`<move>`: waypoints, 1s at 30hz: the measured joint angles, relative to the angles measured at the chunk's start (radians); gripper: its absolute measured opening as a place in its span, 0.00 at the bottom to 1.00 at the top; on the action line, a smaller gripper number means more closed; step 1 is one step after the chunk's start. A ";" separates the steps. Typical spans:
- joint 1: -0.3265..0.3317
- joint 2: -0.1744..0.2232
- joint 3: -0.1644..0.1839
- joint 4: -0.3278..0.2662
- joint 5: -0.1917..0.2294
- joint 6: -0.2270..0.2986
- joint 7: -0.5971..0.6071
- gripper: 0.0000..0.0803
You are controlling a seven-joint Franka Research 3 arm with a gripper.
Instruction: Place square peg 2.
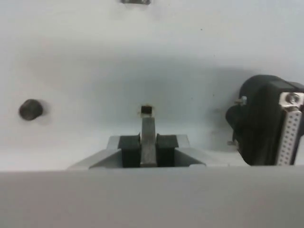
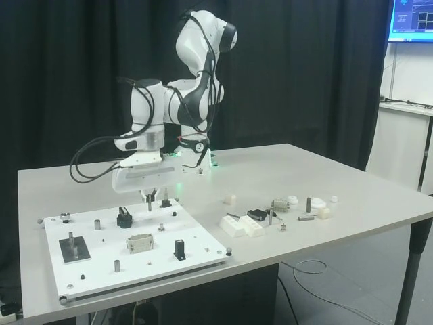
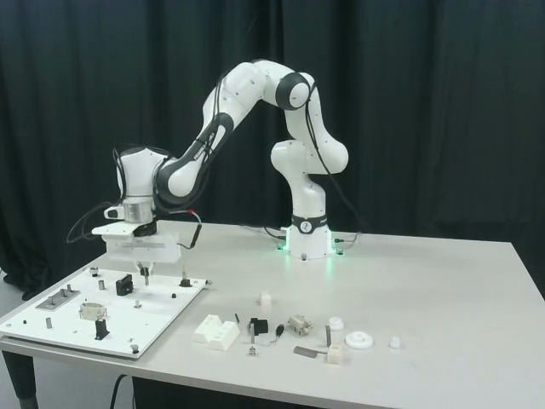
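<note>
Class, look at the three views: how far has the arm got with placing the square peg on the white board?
Done: the tool has picked up the peg and carried it over the board. In hand: the peg hangs upright between the black pads, its tip just above a small square hole. Left: lowering the peg into the hole and letting go; whether it has entered yet cannot be told.

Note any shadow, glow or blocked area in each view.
Wrist view: a soft shadow lies on the white board around the tool, and a blurred pale band fills the lower part, hiding what lies behind it. First room view: a screen glows in the upper corner. Second room view: a green light shines at the arm's base.
</note>
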 joint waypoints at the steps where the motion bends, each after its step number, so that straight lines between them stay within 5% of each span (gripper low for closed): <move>1: 0.000 -0.006 -0.001 0.000 -0.003 -0.004 0.000 0.08; 30: 0.041 -0.042 -0.005 0.002 0.011 -0.046 0.003 0.08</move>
